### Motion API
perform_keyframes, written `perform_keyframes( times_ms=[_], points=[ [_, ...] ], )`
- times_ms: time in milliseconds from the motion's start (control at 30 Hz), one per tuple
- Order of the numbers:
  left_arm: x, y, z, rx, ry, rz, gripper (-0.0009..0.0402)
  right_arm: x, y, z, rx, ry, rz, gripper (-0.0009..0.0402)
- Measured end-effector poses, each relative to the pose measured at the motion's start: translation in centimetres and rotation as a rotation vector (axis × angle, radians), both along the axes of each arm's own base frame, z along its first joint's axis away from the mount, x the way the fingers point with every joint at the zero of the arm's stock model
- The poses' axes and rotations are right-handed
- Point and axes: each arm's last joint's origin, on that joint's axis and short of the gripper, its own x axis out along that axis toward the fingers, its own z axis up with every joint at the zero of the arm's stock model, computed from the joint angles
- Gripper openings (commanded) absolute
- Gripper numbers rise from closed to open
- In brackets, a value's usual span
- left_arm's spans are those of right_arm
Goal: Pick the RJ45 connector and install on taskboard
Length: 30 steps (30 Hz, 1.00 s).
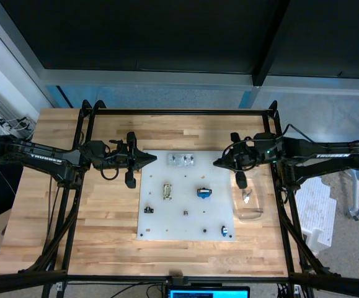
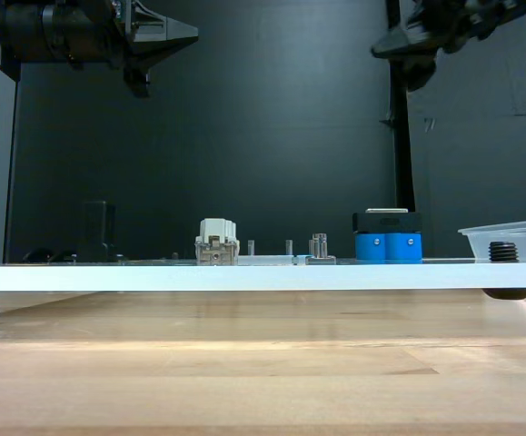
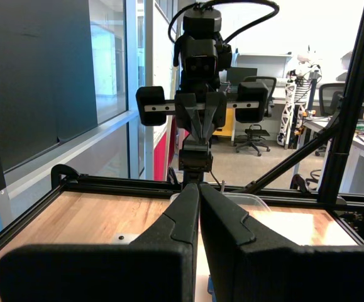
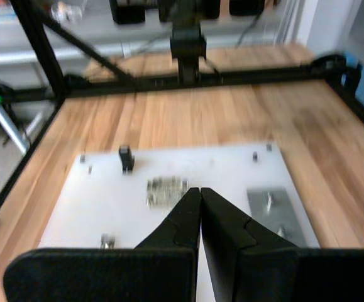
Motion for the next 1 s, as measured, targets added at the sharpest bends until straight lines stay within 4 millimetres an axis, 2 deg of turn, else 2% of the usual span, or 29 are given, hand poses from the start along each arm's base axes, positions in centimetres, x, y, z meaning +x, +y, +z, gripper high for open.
perform_keyframes(
  times_ms=[467, 1000],
  points=[
    [0.0, 0.0, 0.0, 0.000, 0.000, 0.000, 0.0000, -4.1, 0.3, 2.5, -0.045, 0.385, 0.056, 0.0000],
    [0.0, 0.0, 0.0, 0.000, 0.000, 0.000, 0.0000, -7.1, 1.0, 1.1, -0.081, 0.705, 0.143, 0.0000]
  ],
)
